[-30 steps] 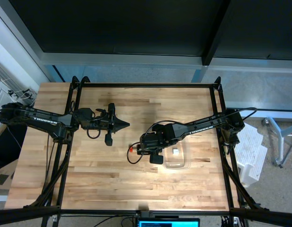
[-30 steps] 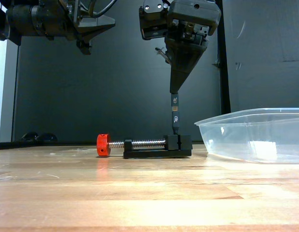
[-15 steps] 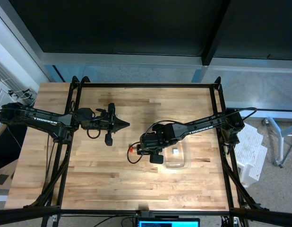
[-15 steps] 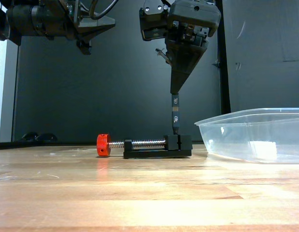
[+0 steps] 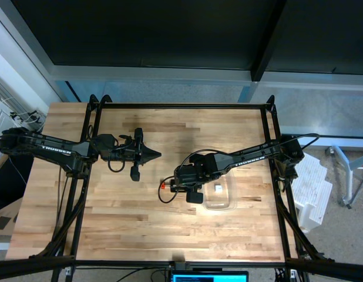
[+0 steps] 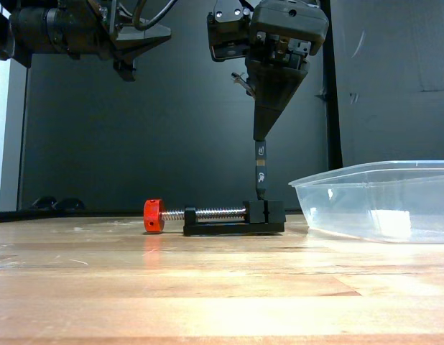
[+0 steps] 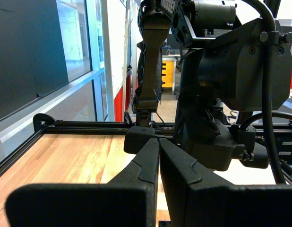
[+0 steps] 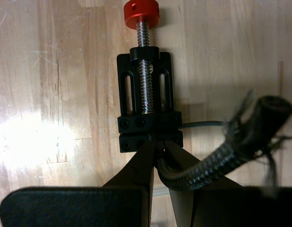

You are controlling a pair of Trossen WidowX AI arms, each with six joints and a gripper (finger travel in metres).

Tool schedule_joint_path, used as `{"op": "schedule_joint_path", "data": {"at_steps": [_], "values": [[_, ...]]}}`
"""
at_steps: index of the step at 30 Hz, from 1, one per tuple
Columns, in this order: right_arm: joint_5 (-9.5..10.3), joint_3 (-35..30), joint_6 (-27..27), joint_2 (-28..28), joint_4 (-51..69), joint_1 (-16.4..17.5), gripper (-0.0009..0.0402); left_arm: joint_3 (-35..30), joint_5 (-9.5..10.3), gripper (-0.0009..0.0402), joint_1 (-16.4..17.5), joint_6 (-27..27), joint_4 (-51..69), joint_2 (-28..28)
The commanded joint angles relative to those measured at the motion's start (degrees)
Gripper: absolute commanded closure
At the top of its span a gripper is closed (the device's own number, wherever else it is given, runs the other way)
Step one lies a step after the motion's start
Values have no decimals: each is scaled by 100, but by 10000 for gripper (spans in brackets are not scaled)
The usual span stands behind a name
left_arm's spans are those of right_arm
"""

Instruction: Pick the USB-C connector and install on taskboard

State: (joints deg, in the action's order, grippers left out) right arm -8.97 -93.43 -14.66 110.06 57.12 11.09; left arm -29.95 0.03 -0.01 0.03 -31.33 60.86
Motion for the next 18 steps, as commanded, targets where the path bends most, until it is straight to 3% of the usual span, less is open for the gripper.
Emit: {"op": "schedule_joint_path", "data": {"at_steps": [1, 18], "values": [[11, 2, 7, 0, 0, 2, 393, 0, 0, 393, 0, 0, 0, 0], [0, 151, 11, 0, -142, -9, 393, 0, 0, 393, 2, 0, 0, 0]]}}
